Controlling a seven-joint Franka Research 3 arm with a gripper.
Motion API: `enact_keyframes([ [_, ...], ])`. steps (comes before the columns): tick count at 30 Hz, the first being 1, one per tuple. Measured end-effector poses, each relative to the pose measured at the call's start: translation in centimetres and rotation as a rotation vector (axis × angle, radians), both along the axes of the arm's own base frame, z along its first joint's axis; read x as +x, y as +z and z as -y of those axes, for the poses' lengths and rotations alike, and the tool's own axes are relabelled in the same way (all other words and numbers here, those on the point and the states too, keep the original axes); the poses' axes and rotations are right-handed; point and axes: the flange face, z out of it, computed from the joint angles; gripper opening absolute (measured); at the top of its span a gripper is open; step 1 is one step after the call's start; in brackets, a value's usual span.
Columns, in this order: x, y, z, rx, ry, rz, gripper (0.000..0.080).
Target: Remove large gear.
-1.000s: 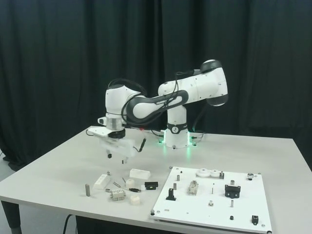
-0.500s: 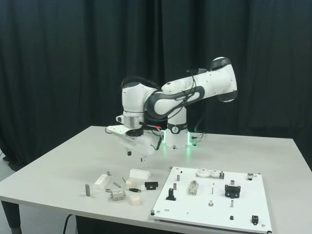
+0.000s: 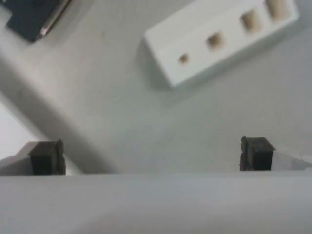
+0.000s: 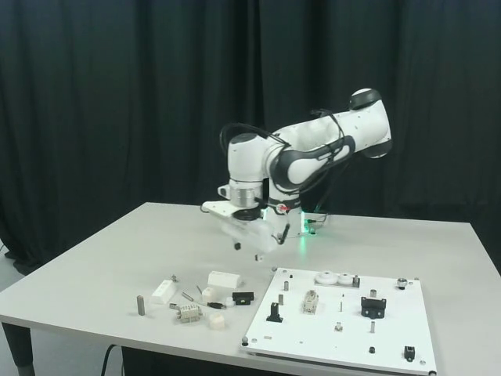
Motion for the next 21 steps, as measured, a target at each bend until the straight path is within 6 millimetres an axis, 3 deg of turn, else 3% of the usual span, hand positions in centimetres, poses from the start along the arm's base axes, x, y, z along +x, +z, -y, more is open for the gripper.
enact_keyframes([
  [21, -1.7, 1.5, -11.4, -0.082, -0.134, 0.004, 0.08],
])
